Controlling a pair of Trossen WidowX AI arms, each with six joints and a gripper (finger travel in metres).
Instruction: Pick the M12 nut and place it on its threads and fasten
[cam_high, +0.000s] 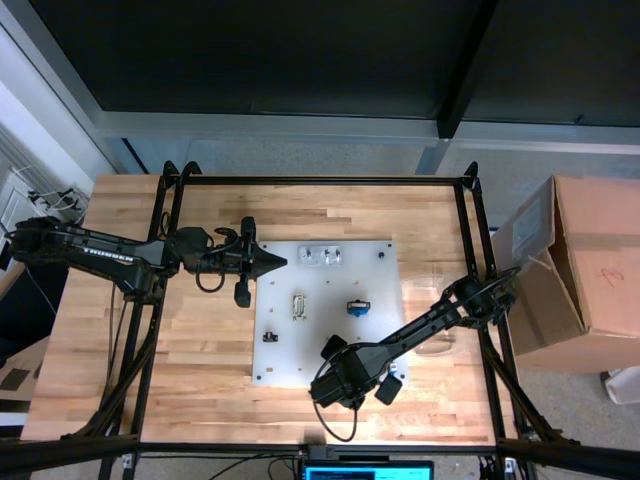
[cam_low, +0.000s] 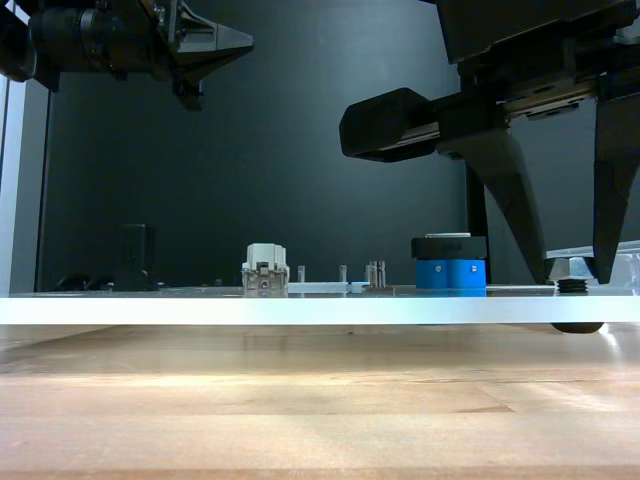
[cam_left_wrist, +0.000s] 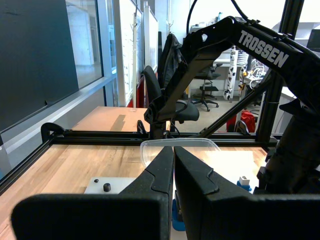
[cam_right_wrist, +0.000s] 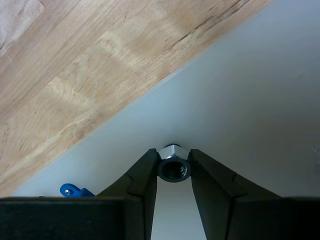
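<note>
Your right tool (cam_low: 577, 275) points down over the near right edge of the white board (cam_high: 300, 350). It is set narrow, with one finger touching each side of the nut (cam_right_wrist: 172, 151), so it is holding the nut. The low view shows the silver nut on its stud (cam_low: 573, 288), sitting on top with black ribs showing beneath it. A blue block (cam_low: 450, 273) stands on the board just left of the stud. Your left tool (cam_high: 283, 262) hangs high above the far left edge of the board and points right. Its fingers (cam_left_wrist: 160, 167) are pressed together on nothing. The board lies on the wooden worktop (cam_high: 200, 340).
</note>
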